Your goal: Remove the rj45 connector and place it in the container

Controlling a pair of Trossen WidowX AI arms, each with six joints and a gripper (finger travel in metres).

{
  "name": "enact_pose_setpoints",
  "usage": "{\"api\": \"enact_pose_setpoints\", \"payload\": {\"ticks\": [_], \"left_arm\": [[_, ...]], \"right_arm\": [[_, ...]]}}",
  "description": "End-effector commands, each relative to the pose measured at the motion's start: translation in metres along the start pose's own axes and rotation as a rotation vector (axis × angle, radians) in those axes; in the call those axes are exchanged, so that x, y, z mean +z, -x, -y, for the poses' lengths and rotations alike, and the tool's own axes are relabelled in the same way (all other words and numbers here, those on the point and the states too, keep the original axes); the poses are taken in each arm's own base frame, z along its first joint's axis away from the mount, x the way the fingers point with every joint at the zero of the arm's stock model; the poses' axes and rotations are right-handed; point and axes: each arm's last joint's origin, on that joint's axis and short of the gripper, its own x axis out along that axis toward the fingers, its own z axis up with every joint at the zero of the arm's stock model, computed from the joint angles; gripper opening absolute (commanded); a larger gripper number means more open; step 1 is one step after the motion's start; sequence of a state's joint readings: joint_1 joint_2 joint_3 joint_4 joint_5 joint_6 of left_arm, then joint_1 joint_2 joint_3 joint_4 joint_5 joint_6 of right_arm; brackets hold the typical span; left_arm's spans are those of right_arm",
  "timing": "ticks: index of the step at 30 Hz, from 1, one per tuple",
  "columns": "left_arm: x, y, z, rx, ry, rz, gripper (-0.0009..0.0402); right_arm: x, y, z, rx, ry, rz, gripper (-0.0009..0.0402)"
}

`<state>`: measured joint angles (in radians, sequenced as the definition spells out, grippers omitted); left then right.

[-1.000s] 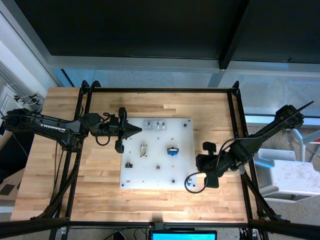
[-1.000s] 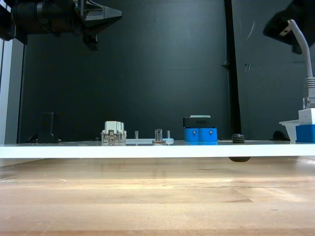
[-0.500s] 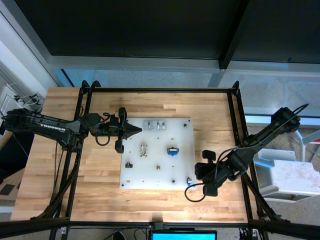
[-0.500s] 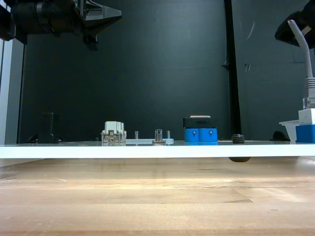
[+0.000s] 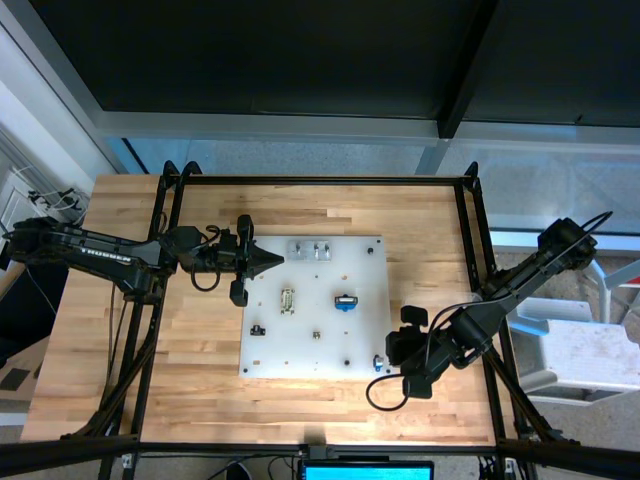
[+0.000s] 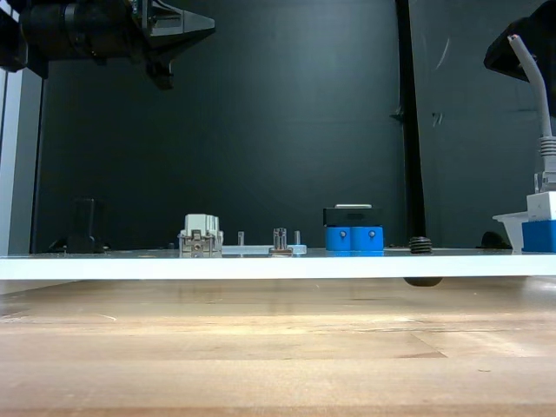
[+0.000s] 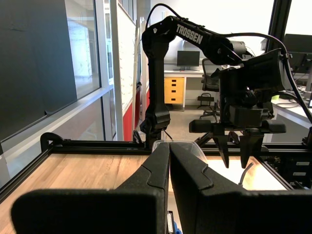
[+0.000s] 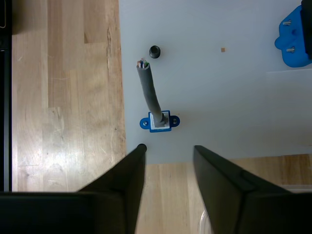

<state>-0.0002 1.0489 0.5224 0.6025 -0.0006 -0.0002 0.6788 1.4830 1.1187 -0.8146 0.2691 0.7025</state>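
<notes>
Lettering in white, TROSSEN, runs along the right arm point(image 7: 197, 33) as the left wrist view shows it, and we read the same word on the left arm point(image 5: 100, 255) at the left of the high view. That left arm stretches level across the desk point(image 5: 200, 380). Its left tool point(image 5: 268, 258) is held high over the upper left edge of the white board point(image 5: 310, 300), fingers pressed together with only a thin seam between them.

The right arm bends down from the right of the high view and points the right tool point(image 8: 168, 151) straight down, fingers spread. It hangs above the rj45 connector point(image 8: 160, 122) without touching it. The connector sits plugged into a small blue mount point(image 8: 146, 123) at the board's lower right corner in the high view, with a grey cable point(image 8: 148, 87) stub rising from it. We make out the container point(image 7: 195, 146) on the desk below the right arm.
</notes>
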Motion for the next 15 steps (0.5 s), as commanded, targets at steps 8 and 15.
{"api": "enact_pose_setpoints", "payload": {"ticks": [8, 15], "left_arm": [[0.000, 0.000, 0.000, 0.000, 0.000, 0.000, 0.0000], [0.000, 0.000, 0.000, 0.000, 0.000, 0.000, 0.0000]], "right_arm": [[0.003, -0.009, -0.002, -0.017, 0.003, 0.026, 0.0222], [0.006, -0.018, -0.004, -0.013, 0.032, 0.039, 0.0208]]}}
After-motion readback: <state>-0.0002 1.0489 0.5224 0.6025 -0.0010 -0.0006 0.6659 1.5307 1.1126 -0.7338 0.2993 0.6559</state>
